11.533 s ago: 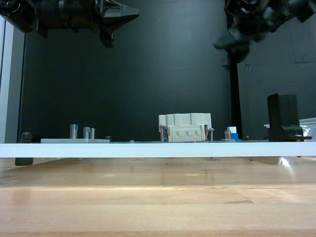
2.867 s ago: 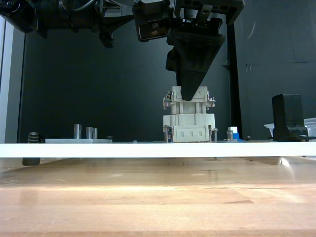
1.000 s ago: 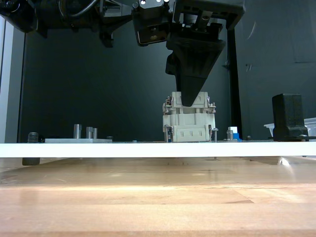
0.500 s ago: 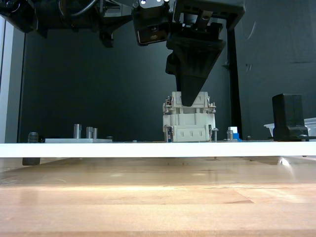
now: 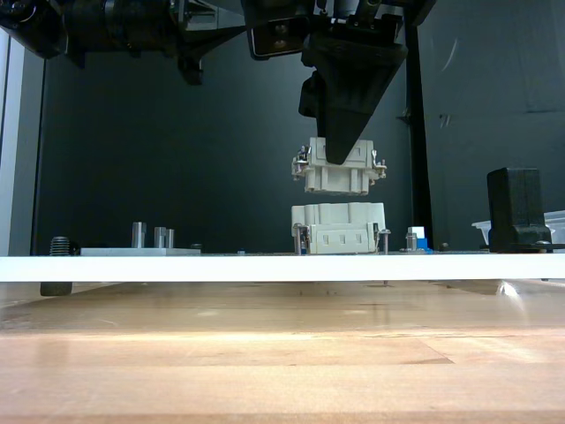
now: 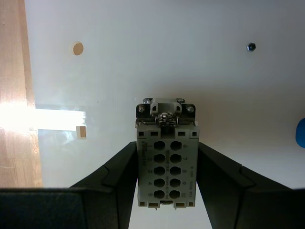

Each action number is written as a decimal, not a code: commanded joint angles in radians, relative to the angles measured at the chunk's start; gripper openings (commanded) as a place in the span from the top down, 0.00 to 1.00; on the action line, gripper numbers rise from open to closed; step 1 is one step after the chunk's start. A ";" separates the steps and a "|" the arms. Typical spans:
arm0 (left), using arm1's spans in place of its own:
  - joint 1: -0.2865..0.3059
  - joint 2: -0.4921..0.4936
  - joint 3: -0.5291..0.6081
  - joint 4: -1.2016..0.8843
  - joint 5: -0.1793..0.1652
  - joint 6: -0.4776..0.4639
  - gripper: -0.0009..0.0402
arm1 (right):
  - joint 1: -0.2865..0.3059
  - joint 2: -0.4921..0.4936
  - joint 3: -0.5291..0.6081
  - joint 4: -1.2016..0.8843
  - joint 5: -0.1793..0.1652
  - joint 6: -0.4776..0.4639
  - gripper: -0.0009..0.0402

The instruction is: Pick the HAN10E connector and install on the hub

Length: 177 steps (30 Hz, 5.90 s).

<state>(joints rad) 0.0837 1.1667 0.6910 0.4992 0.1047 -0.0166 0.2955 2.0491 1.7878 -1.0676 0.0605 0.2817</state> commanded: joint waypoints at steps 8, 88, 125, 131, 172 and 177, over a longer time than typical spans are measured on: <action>0.000 0.000 0.000 0.000 0.000 0.000 0.98 | 0.000 0.002 0.001 0.003 0.001 0.000 0.62; 0.000 0.000 0.000 0.000 0.000 0.000 0.98 | -0.001 0.002 0.000 0.001 0.000 0.000 0.62; 0.000 0.000 0.000 0.000 0.000 0.000 0.98 | -0.014 0.041 0.005 -0.011 -0.026 -0.003 0.63; 0.000 0.000 0.000 0.000 0.000 0.000 0.98 | -0.014 0.041 -0.090 0.085 -0.030 0.001 0.63; 0.000 0.000 0.000 -0.002 0.000 0.000 0.98 | -0.016 -0.148 -0.166 0.091 -0.036 0.023 0.17; 0.000 0.000 0.000 0.003 0.000 0.000 0.98 | -0.016 -0.256 -0.259 0.106 -0.035 0.014 0.20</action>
<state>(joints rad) 0.0837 1.1667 0.6907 0.5011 0.1047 -0.0166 0.2790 1.8194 1.5517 -0.9710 0.0246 0.2996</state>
